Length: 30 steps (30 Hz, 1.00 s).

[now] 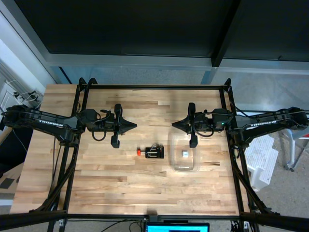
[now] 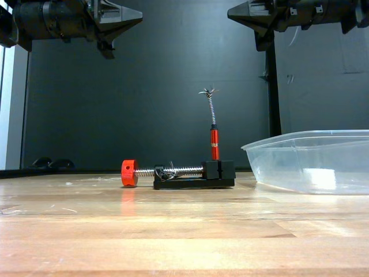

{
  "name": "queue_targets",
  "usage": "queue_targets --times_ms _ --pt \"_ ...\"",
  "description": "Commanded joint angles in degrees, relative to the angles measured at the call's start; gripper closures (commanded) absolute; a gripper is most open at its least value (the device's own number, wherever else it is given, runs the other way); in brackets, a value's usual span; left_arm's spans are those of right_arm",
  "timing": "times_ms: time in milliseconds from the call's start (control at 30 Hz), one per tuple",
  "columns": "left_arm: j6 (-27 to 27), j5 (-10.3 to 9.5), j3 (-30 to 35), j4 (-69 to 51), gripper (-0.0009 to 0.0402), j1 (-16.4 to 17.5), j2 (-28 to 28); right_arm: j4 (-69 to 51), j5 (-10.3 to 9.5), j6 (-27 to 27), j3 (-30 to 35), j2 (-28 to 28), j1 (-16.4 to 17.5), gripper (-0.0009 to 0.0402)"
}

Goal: Pick the RCA connector and install on taskboard

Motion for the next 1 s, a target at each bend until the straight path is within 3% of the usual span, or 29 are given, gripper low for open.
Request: queue_targets --times_ms 33,67,233,433,500,1000 --pt "0.00 0.02 0.02 0.00 0.0393 0.00 0.02 0.94 -0.02 0.15 -0.63 -0.46 -0.17 0.0393" --pt "0.02 0.02 0.02 0.00 0.0393 0.00 0.00 0.98 -0.15 0.13 -0.66 -0.50 -0.26 0.0393" --pt "0.02 0.02 0.02 0.00 0.0393 0.02 0.00 1.29 -4.46 1.07 -0.66 -0.66 -2.54 0.0393" --pt "0.02 0.02 0.02 0.00 0.0393 0.00 0.02 1.03 -4.61 1.20 -0.66 -0.66 -3.17 0.0393" --pt "0.02 0.02 0.02 0.00 0.0393 0.02 0.02 0.96 -5.46 1.20 -0.66 -0.66 -3.17 0.0393" --pt "0.00 0.02 0.02 0.00 0.0393 0.00 0.00 1.07 -5.40 1.46 -1.33 -0.55 -3.17 0.0393"
